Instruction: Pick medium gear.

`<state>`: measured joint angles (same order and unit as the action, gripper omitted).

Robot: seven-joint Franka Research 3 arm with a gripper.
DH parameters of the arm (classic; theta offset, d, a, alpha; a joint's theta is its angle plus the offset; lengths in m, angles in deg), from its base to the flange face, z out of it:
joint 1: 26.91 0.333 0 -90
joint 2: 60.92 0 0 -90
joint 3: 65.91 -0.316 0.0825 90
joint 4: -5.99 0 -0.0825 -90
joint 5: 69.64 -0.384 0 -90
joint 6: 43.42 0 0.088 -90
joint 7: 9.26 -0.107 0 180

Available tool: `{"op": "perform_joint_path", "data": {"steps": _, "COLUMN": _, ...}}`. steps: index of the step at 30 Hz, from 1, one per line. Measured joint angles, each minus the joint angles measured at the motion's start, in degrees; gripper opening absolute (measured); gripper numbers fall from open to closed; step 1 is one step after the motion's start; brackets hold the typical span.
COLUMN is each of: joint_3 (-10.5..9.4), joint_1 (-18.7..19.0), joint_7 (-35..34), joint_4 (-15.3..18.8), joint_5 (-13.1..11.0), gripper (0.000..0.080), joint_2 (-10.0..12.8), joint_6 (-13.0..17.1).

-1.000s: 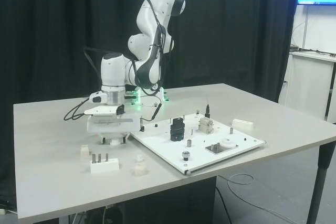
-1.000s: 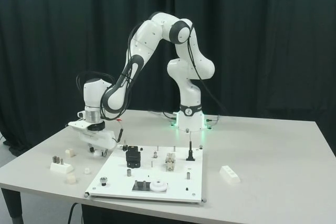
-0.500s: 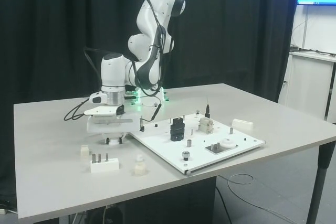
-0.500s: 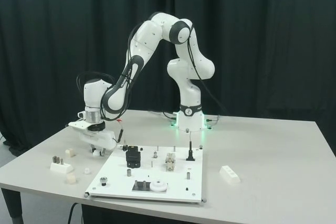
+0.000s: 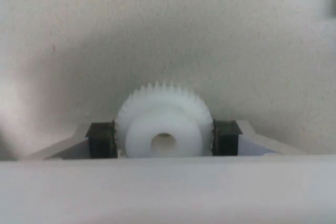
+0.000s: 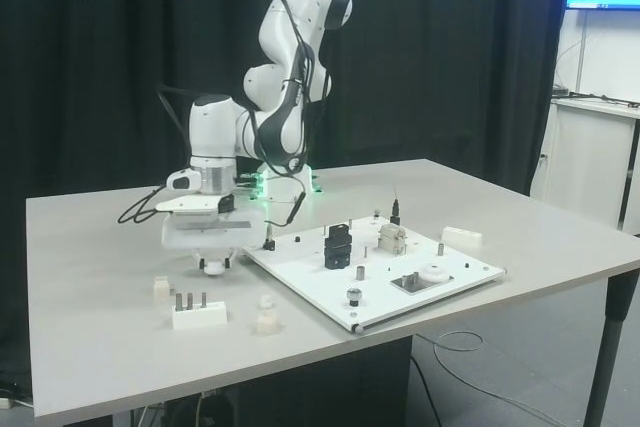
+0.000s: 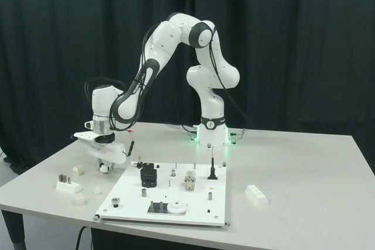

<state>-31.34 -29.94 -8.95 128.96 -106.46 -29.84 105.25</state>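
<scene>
A white toothed gear [image 5: 164, 128] with a centre hole sits clamped between two black fingertips [image 5: 101, 139], so my gripper [image 5: 164, 140] is shut on it. From the first room view the gripper [image 6: 211, 265] hangs a little above the grey table [image 6: 90, 337], left of the white board [image 6: 375, 272], with the white gear [image 6: 211, 267] at its tip. Seen from the second room view, the gripper [image 7: 105, 167] holds the gear [image 7: 105, 168] off the table, beside the board's [image 7: 167, 200] left edge.
On the white board stand a black block [image 6: 338, 245], a grey block [image 6: 391, 237], several pegs and another white gear [image 6: 433, 272]. A white peg holder [image 6: 198, 313], a small white cube [image 6: 160, 287] and a white part [image 6: 265, 316] lie near the gripper. A white block [image 6: 461, 237] rests right of the board.
The gripper has risen from the table with the gear in its fingers and shifted slightly. The other parts have not moved.
</scene>
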Motion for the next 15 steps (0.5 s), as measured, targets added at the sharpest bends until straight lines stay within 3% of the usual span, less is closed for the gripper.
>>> {"op": "perform_joint_path", "data": {"steps": 15, "joint_3": 2.60, "joint_1": 0.02, "joint_7": -1.40, "joint_4": -1.53, "joint_5": 0.15, "gripper": 0.0397, "joint_2": -2.16, "joint_6": -6.68}}
